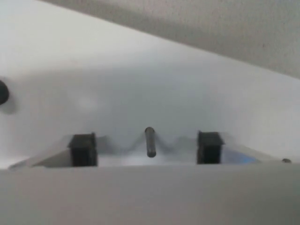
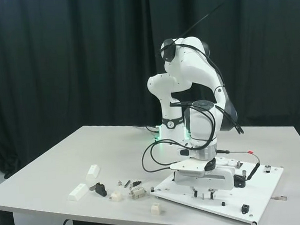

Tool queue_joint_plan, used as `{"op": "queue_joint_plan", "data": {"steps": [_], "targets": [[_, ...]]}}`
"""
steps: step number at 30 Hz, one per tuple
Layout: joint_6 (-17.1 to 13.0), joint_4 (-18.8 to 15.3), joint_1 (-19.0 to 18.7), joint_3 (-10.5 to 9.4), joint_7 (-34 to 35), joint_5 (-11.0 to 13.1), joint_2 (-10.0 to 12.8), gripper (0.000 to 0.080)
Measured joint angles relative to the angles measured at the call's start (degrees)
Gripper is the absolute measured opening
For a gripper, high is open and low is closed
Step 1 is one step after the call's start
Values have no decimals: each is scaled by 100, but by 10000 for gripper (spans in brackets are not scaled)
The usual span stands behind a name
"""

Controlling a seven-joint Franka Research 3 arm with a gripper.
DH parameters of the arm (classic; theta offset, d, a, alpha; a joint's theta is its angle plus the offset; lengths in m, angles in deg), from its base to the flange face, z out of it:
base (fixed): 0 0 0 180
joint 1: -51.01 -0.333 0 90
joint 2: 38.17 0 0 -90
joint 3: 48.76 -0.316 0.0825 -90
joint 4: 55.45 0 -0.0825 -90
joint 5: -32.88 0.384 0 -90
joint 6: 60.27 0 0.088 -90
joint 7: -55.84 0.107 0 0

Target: Remove round peg 1.

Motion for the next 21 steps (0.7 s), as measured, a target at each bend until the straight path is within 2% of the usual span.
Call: {"op": "queue_joint_plan", "data": {"steps": [4,5,13,14,19,21], "targets": [[0,18,2,3,0,-14,10,535],[0,22,3,3,0,-21,12,356],[0,35,13,13,-17,-72,17,356],[-1,40,14,11,-21,-72,18,42],[-1,60,13,6,-39,-72,26,42],[-1,61,13,6,-40,-72,26,19]]}}
